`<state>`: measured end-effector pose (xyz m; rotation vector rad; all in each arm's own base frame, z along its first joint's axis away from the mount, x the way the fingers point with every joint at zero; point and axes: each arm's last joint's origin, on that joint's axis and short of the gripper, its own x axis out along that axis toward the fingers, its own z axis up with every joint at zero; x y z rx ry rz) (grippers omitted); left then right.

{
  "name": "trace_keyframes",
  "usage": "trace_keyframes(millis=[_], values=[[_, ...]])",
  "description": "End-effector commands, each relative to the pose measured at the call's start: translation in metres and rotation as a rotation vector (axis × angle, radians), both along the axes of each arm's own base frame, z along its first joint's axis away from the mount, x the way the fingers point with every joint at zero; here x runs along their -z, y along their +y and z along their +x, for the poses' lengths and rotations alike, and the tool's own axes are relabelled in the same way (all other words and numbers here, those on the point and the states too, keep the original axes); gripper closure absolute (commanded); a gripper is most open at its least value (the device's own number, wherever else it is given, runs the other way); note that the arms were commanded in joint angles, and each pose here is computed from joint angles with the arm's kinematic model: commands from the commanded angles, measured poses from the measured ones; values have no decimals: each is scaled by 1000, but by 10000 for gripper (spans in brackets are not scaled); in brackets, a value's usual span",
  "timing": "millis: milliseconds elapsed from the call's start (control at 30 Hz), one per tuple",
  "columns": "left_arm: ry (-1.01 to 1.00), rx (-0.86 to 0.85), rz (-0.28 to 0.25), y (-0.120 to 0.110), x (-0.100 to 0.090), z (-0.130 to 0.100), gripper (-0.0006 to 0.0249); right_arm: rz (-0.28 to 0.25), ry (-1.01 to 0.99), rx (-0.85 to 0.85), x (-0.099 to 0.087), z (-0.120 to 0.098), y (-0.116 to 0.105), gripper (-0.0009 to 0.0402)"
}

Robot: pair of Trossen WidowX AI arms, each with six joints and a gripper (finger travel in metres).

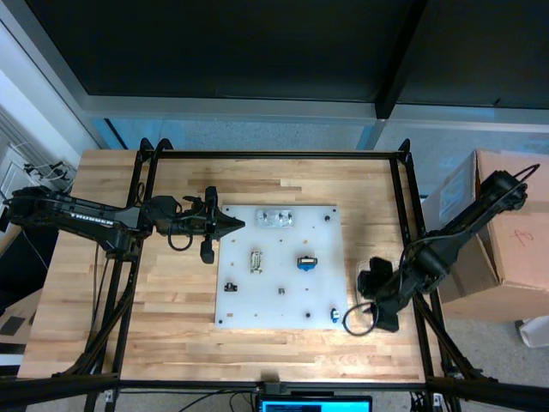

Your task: Remove the RJ45 connector from the taskboard and place in the container

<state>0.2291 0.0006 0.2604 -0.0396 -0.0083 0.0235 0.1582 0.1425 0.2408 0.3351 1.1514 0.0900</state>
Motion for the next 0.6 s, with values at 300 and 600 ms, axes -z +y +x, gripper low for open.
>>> trace_keyframes(millis=[300, 600], values=[[-1, 0, 0, 0, 0, 0, 243, 143, 156, 1, 17, 15, 42, 169], [-1, 0, 0, 0, 0, 0, 243, 218, 244, -41, 37, 19, 65, 169]])
